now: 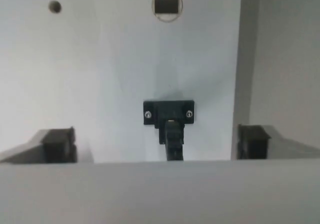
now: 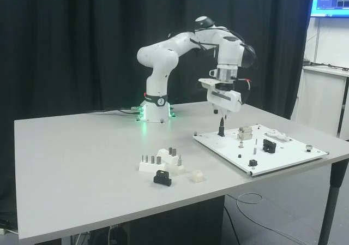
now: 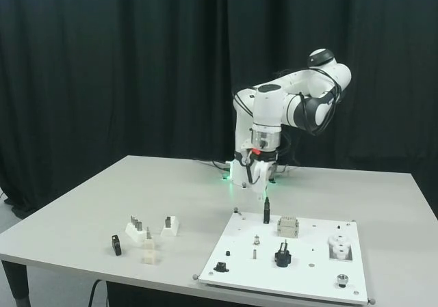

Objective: Pick square peg 3.

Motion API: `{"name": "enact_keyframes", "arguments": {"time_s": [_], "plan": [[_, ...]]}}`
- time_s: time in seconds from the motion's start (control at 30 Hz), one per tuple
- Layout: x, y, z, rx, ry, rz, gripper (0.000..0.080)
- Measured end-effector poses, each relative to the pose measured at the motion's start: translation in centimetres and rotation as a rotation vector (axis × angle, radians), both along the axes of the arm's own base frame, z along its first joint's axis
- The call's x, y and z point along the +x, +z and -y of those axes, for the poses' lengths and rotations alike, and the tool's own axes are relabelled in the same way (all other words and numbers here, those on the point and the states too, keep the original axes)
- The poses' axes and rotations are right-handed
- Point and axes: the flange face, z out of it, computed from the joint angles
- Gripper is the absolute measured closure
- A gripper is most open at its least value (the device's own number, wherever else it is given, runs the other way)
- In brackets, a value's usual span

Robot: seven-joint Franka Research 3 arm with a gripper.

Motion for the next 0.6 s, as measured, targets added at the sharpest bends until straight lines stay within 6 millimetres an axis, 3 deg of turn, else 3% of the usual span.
{"name": "enact_keyframes", "arguments": {"time_s": [0.07,0.1,0.6], "plan": [[0.1,0.5,0.1,-0.004,0.001,0.0,0.0177],[0.1,0.7,0.1,-0.004,0.001,0.0,0.0038],[0.2,1.9,0.5,-0.015,0.001,0.003,0.0004]]}}
